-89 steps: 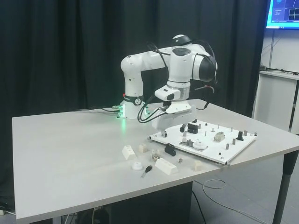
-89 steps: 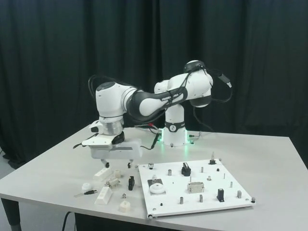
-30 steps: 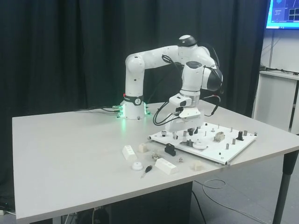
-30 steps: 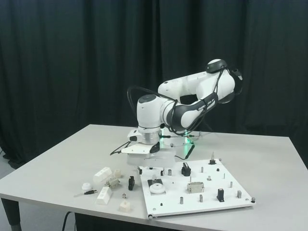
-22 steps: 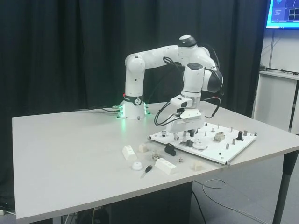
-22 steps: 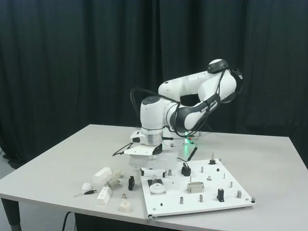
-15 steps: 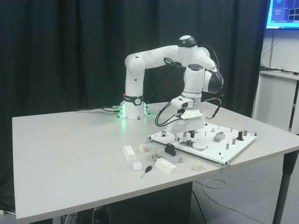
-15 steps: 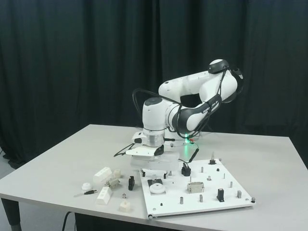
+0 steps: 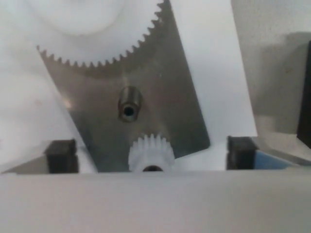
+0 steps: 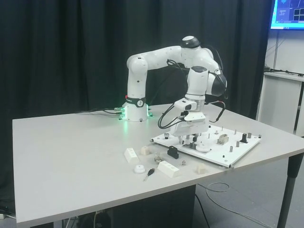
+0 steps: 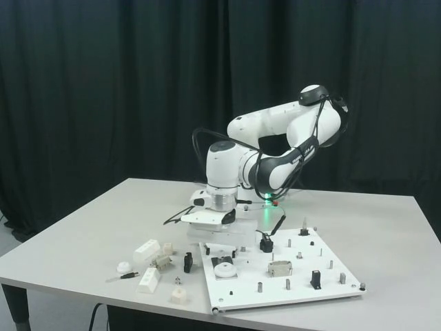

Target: Remove small gear.

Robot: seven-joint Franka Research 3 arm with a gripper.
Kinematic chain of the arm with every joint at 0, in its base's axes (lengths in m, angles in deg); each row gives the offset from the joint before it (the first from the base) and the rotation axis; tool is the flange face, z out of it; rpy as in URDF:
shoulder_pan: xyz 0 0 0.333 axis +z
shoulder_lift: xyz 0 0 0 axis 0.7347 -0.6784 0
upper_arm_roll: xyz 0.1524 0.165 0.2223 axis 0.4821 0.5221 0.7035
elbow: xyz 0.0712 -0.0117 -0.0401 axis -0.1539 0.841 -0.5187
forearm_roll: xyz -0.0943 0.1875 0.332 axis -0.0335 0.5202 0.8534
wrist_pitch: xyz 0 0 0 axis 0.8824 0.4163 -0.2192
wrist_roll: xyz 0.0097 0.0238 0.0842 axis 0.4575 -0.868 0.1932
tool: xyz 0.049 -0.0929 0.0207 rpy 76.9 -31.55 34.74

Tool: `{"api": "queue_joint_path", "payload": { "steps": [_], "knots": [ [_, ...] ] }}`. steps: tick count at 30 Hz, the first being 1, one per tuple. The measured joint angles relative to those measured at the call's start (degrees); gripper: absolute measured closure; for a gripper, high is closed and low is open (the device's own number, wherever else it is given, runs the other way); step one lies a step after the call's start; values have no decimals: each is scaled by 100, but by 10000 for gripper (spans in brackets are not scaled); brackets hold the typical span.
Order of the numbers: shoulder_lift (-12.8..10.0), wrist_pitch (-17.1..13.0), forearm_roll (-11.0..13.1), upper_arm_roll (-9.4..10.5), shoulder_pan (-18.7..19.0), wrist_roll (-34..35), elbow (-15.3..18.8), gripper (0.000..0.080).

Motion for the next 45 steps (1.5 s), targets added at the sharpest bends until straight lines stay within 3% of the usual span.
{"api": "queue_joint_path", "payload": {
  "steps": [1, 9, 10, 15, 16, 45],
  "knots": [
    [1, -16, 0, 0, 0, 7, 5, 96],
    [31, -120, 17, -3, -9, 33, 56, 96],
    [45, -111, 41, 1, -8, 33, 58, 432],
    [97, -59, 109, -4, -1, 92, 62, 432],
    [101, -53, 113, -9, -3, 118, 68, 629],
    [104, -25, 165, -22, -17, 145, 78, 656]
  ]
}}
